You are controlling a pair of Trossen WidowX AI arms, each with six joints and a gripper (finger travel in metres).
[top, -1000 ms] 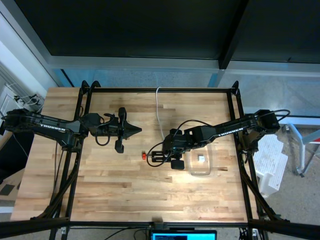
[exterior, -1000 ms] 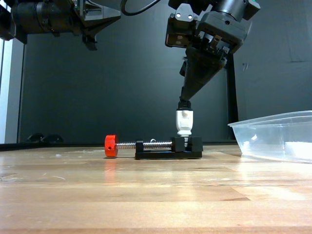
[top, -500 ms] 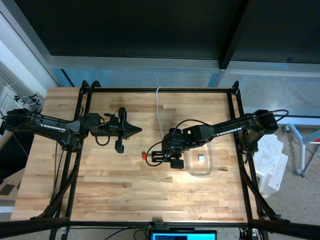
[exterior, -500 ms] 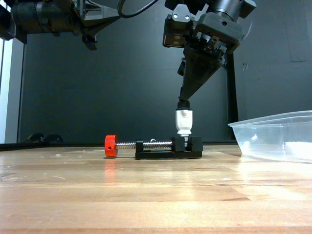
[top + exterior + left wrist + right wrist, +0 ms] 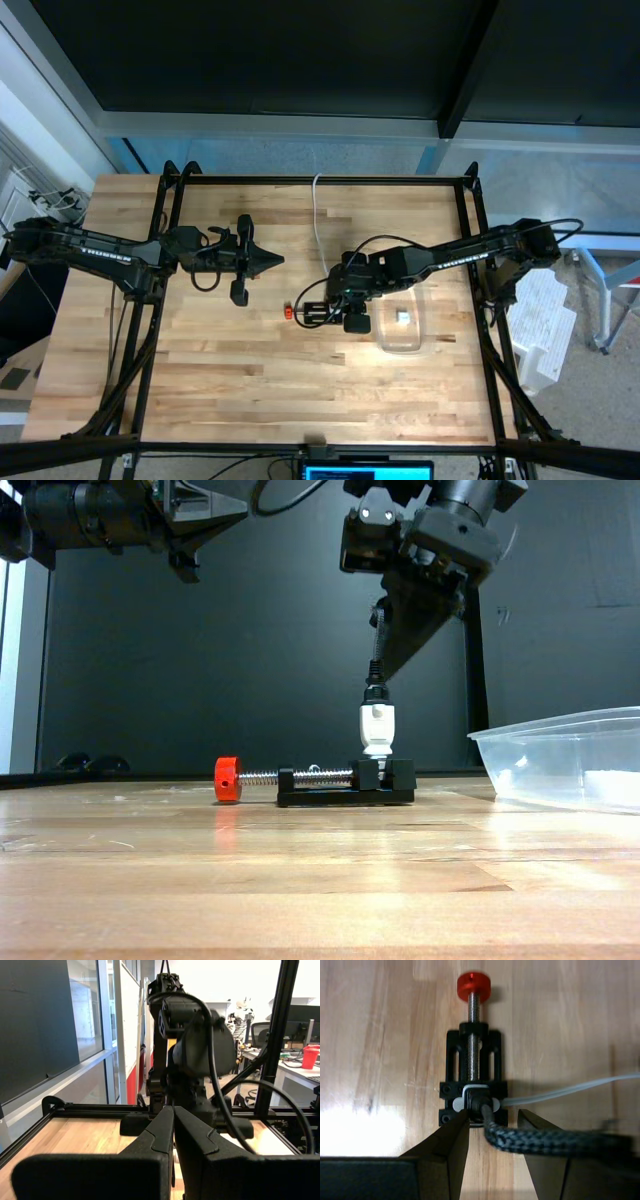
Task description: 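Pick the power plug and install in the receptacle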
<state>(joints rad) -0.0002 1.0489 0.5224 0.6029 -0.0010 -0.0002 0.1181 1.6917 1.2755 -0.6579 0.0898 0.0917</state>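
Note:
The white receptacle (image 5: pixel 377 730) stands upright in the black vise (image 5: pixel 345 783), whose orange-red knob (image 5: pixel 228 779) points left. The small black power plug (image 5: pixel 376 693) sits on top of the receptacle (image 5: pixel 462 1103), and its braided cable runs up toward the right arm. My right gripper (image 5: pixel 387 665) hovers just above the plug (image 5: pixel 477 1099), open, with its fingers (image 5: pixel 454 1140) on either side of the cable and clear of the plug. From above, the right gripper (image 5: pixel 335 299) is over the vise (image 5: pixel 310 313). My left gripper (image 5: pixel 270 260) is shut and held high at the left, away from the vise; the left wrist view shows the left gripper (image 5: pixel 173 1125) holding nothing.
A clear plastic tray (image 5: pixel 404 338) with a small pale cube (image 5: pixel 401 316) lies just right of the vise, and its rim (image 5: pixel 560 730) stands close by. The white cord (image 5: pixel 318 215) runs to the table's far edge. A black frame borders the table.
My right gripper has opened and risen a little off the plug. The plug stays seated in the receptacle. The left arm has not moved.

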